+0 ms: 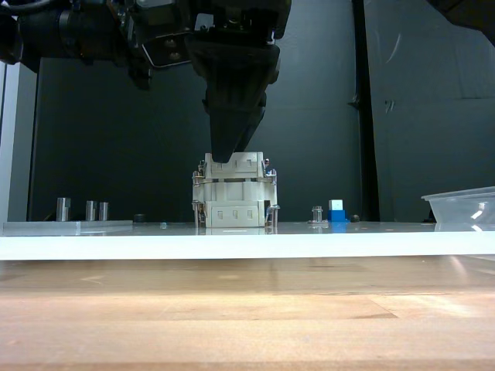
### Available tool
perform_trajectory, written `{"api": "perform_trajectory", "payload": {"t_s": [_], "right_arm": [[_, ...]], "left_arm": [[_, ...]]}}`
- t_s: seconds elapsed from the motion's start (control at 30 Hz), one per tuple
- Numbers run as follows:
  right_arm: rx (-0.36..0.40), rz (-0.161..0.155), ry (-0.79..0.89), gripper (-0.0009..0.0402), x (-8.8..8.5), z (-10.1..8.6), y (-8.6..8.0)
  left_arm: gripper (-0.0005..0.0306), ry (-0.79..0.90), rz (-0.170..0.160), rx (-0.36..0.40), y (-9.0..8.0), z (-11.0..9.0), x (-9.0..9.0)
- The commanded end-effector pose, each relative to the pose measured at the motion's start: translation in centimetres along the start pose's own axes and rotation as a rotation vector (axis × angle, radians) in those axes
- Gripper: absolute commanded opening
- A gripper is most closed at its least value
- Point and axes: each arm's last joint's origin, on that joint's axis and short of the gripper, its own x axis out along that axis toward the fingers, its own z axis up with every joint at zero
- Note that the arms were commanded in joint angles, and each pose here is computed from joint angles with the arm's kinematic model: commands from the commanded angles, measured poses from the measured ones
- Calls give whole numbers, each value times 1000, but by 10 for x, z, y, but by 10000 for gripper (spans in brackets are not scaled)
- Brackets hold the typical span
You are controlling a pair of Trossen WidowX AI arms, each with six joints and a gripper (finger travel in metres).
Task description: Remove the HAN10-E connector and place it in the container
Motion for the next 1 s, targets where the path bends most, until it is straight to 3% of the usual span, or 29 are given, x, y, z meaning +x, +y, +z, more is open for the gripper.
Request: {"api": "perform_trajectory", "payload": {"t_s": [0.03,0.53,1.0], "right_arm": [[-1,-3,13,281,4,-2,0],[-13,-5,15,236,8,-3,0],[-23,-4,10,93,5,-3,0]], "left_arm": [[0,0,0,0,0,0,0],[0,0,0,0,0,0,0],[0,0,0,0,0,0,0]]}}
